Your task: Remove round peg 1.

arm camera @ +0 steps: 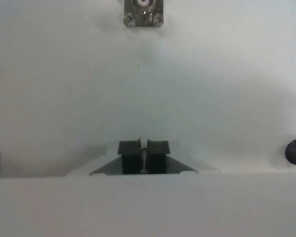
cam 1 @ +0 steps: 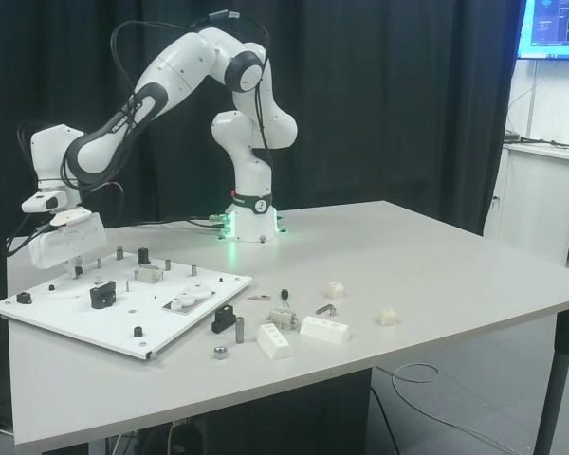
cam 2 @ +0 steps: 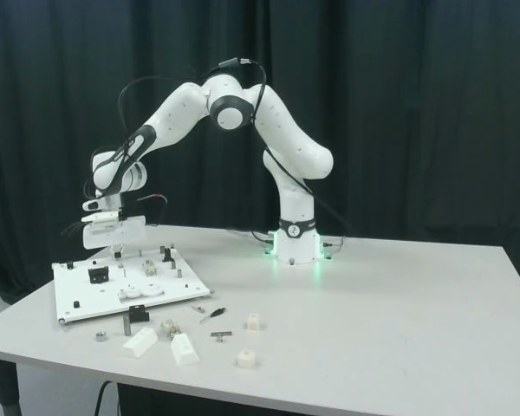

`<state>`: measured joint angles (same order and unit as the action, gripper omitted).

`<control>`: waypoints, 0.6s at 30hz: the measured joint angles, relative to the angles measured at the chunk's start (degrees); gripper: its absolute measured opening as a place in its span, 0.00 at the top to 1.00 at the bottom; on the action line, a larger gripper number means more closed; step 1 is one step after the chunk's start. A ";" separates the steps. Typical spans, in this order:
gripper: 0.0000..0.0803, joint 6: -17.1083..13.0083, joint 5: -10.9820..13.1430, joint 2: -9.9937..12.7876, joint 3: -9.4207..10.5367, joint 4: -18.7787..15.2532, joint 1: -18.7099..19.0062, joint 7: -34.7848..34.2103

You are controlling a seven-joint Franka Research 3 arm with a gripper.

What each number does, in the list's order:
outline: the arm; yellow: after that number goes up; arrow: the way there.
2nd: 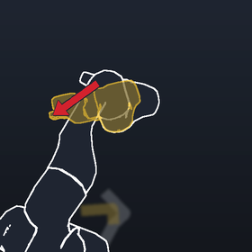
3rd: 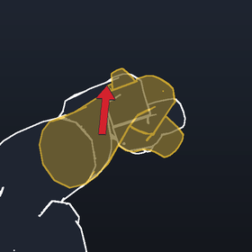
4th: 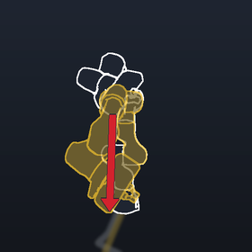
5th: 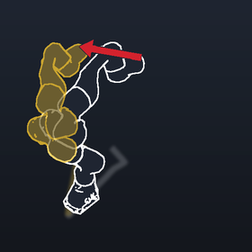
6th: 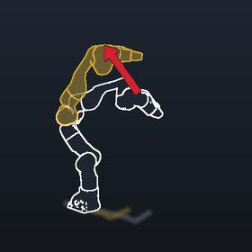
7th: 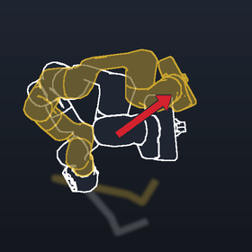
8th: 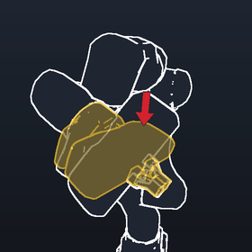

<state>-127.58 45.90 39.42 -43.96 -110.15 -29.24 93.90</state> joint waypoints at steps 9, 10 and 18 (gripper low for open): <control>0.97 2.00 -2.19 -0.15 -1.27 1.05 0.93 -1.96; 0.97 2.26 -2.37 -0.18 -1.48 1.15 1.08 -2.13; 0.97 4.44 -3.11 -1.01 -3.20 1.66 2.26 -2.83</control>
<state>-123.14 42.79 38.41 -47.16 -108.49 -26.98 91.07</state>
